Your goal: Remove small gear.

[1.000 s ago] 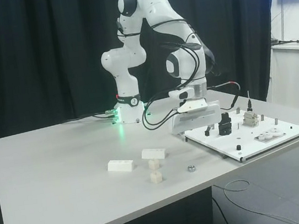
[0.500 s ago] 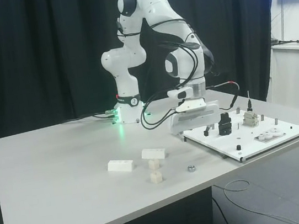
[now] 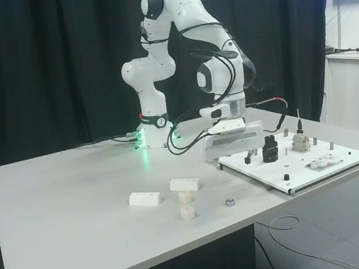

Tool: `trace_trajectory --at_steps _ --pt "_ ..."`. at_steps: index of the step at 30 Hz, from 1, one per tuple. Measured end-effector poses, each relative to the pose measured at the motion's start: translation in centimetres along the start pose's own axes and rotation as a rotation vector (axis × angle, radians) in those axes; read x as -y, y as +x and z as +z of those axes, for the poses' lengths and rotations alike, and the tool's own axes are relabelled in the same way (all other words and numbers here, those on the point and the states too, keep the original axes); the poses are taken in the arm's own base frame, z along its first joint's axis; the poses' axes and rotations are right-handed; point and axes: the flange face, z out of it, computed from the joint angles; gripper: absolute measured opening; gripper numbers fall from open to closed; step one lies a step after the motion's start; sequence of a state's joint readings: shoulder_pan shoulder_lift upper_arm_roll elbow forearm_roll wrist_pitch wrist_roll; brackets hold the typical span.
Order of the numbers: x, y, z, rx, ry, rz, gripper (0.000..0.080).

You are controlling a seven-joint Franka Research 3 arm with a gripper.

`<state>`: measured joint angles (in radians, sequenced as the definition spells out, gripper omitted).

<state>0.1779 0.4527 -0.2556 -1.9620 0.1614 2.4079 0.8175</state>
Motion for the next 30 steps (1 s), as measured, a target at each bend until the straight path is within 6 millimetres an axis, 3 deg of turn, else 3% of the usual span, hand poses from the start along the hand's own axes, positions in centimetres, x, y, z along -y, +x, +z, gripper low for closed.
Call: trace_trajectory --at_steps 12,30 --pt "1.8 -1.4 -0.6 0.012 0.051 0.158 0.0800" --pt "9.3 -7.7 -2.4 0.011 0.108 0.396 0.0800"
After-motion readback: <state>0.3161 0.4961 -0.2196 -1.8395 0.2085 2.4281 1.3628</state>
